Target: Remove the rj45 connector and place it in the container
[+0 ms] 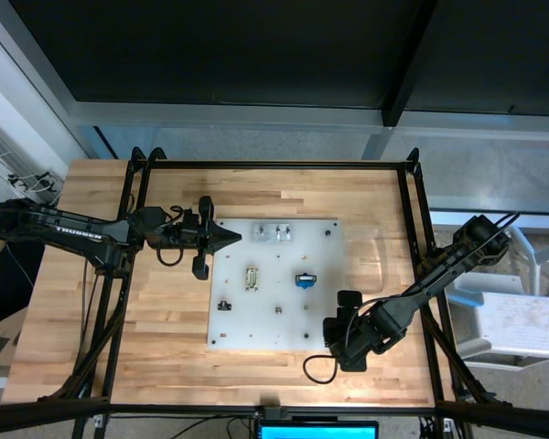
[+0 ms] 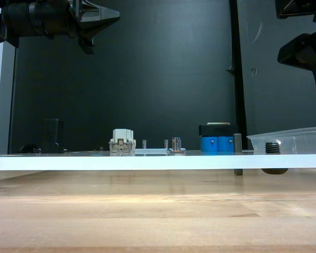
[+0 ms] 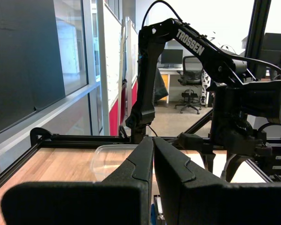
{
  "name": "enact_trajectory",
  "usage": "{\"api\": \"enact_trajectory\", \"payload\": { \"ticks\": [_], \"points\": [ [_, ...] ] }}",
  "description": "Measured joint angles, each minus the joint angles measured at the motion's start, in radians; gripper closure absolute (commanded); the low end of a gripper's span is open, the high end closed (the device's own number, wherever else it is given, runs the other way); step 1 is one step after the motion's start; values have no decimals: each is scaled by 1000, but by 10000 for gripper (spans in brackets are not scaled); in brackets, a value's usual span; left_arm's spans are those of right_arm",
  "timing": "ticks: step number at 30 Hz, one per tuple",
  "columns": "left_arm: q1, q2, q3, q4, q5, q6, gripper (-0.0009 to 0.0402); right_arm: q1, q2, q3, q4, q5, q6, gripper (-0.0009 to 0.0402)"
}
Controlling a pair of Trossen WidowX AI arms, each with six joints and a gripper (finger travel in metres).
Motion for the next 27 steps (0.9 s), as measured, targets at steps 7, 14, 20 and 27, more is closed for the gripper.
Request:
{"api": "enact_trajectory", "payload": {
  "ticks": [7,14,20,27],
  "points": [
    [0,0,0,0,0,0,392,-3,0,-1,6,0,-10,286],
    [0,0,0,0,0,0,392,-3,0,-1,11,-8,-11,360],
    [0,0,0,0,0,0,392,-3,0,-1,8,-6,-19,390],
    [0,0,0,0,0,0,392,-2,0,-1,8,0,-18,394]
  ]
}}
